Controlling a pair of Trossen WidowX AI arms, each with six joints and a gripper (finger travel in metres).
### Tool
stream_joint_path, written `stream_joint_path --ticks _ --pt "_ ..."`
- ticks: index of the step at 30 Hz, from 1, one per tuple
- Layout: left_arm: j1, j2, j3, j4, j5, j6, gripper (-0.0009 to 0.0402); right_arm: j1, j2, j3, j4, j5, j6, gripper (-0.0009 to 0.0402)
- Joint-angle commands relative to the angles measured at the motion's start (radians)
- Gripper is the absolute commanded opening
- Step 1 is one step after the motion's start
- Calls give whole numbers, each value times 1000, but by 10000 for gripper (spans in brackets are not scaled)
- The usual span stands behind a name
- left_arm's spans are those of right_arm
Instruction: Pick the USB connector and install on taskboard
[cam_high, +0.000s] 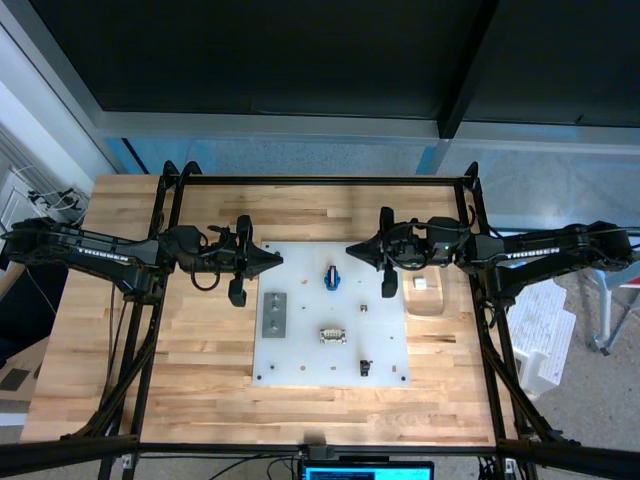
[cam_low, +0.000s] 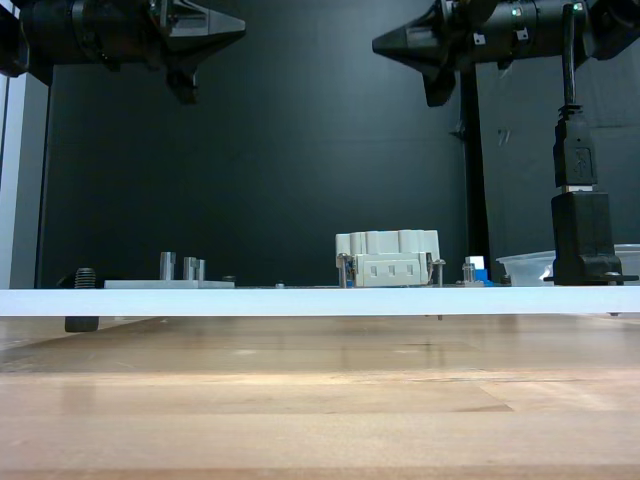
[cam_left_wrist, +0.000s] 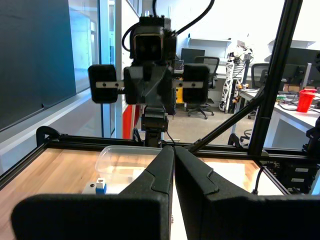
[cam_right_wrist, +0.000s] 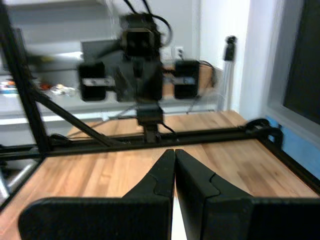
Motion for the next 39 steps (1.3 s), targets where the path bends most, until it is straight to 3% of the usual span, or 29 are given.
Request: stream_joint_path --ticks 1,39 --pt "0 0 0 0 0 0 0 2 -1 0 20 -2 6 0" --pt "0 1 0 0 0 0 0 5 -1 0 39 -2 -2 0"
